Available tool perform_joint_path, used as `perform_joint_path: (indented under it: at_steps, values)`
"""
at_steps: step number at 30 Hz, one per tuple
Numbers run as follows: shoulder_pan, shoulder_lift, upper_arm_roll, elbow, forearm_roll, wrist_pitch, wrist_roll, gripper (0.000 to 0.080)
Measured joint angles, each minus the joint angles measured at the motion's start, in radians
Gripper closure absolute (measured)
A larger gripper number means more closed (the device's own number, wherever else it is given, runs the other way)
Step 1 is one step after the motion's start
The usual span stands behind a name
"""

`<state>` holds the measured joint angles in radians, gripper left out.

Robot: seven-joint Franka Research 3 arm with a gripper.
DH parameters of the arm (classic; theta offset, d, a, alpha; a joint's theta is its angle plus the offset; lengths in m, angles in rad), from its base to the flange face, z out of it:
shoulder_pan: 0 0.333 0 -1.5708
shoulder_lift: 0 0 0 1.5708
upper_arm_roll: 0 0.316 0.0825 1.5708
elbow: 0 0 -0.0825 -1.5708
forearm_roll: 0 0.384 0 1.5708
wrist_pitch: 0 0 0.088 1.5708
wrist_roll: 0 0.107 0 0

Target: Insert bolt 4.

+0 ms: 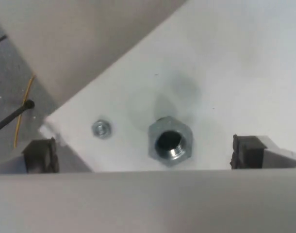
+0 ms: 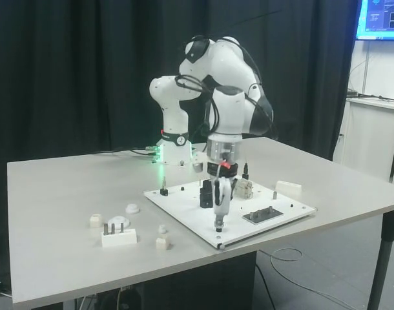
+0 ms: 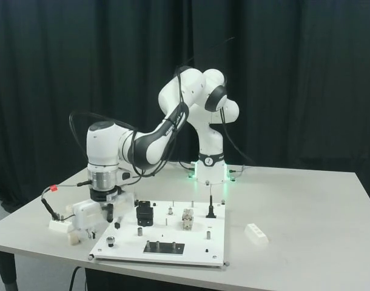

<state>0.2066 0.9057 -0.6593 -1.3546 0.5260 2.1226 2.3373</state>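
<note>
You have the gripper (image 1: 143,155) hanging low over the near corner of the white board (image 1: 225,73), and from the wrist view its fingers (image 1: 40,155) stand wide apart with nothing between them. Directly below, midway between the fingertips, sits a large threaded nut (image 1: 170,141) with an open bore; a smaller nut (image 1: 102,128) lies just beside it, nearer the board's corner. No bolt shows in that bore or in the tool, so I cannot tell you where bolt 4 is. In the room views, small white holders (image 2: 118,236) carrying dark pins rest on the grey table (image 2: 55,194), well apart from the board. Judging by this, insertion is not begun: you likely need to fetch the bolt first, then return and line it squarely over the large nut.
</note>
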Motion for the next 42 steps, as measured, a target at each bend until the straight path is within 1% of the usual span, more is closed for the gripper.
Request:
perform_joint_path:
  at_steps: [8,13,17,22,28,33,42]
  values:
    - [-0.019,0.0,0.002,0.089,-0.077,-0.083,-0.073,0.0004]
    - [-0.037,0.0,0.022,0.133,-0.129,-0.108,-0.095,0.0004]
    - [-0.054,0.0,0.048,0.161,-0.165,-0.113,-0.105,0.0003]
    - [-0.073,0.0,0.08,0.182,-0.205,-0.113,-0.106,0.0003]
    - [-0.092,0.0,0.109,0.192,-0.25,-0.113,-0.11,0.0003]
    - [-0.104,0.0,0.132,0.198,-0.297,-0.113,-0.113,0.0003]
    - [-0.134,0.0,0.185,0.215,-0.379,-0.113,-0.102,0.0003]
